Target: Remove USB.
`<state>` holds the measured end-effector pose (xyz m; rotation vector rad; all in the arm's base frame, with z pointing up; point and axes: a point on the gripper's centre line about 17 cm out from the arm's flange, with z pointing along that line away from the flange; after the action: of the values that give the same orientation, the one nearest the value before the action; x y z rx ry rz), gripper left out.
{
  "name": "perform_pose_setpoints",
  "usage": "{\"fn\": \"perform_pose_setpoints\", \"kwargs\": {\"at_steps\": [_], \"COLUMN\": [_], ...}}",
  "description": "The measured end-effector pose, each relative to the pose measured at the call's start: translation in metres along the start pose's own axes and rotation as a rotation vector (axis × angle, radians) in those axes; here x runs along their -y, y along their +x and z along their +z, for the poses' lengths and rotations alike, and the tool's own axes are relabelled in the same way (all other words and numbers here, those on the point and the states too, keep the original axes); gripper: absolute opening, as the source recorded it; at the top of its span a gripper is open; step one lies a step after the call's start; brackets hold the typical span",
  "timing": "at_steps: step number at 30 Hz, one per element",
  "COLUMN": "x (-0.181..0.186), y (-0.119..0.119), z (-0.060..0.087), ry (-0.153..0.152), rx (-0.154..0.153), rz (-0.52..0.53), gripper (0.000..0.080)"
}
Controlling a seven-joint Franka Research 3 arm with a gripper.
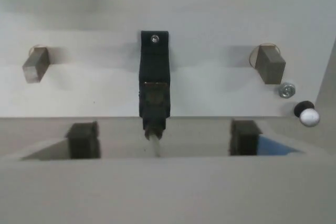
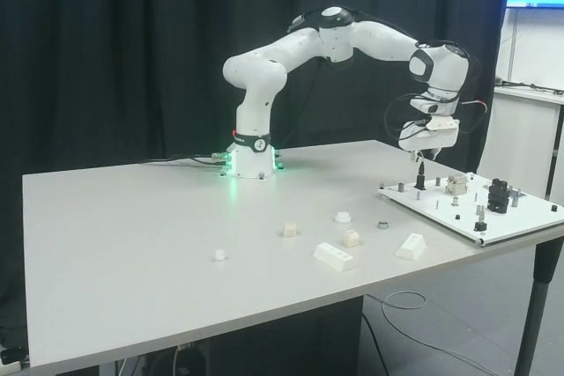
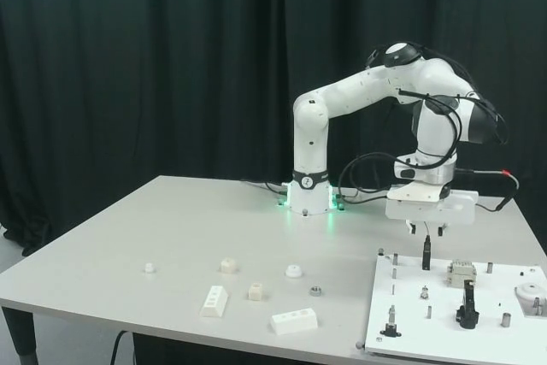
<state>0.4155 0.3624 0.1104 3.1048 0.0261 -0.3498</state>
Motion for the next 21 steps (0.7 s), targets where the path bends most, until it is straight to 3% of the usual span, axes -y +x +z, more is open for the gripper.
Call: {"fn": "perform_pose_setpoints", "kwargs": {"at_steps": [2, 3, 12, 13, 17, 18, 21], "x": [-0.0011, -0.0016, -0.0044, -0.0041, -0.0009, -0.0002, 0.0016], "y": [-0.0005, -0.0007, -0.0013, -0.0014, -0.0027, -0.0030, -0.0040], "z": [0.0008, 0.0012, 0.0026, 0.0024, 0.0017, 0.0017, 0.0018], "ry": [0.000, -0.001, 0.000, 0.000, 0.007, 0.008, 0.010], "rx": [0.000, 0.000, 0.002, 0.002, 0.002, 0.002, 0.002], "rz": [0.002, 0.003, 0.009, 0.009, 0.013, 0.016, 0.022], "gripper": [0.0697, 0.0504, 0.0504, 0.0132, 0.0132, 0.0030, 0.0030]}}
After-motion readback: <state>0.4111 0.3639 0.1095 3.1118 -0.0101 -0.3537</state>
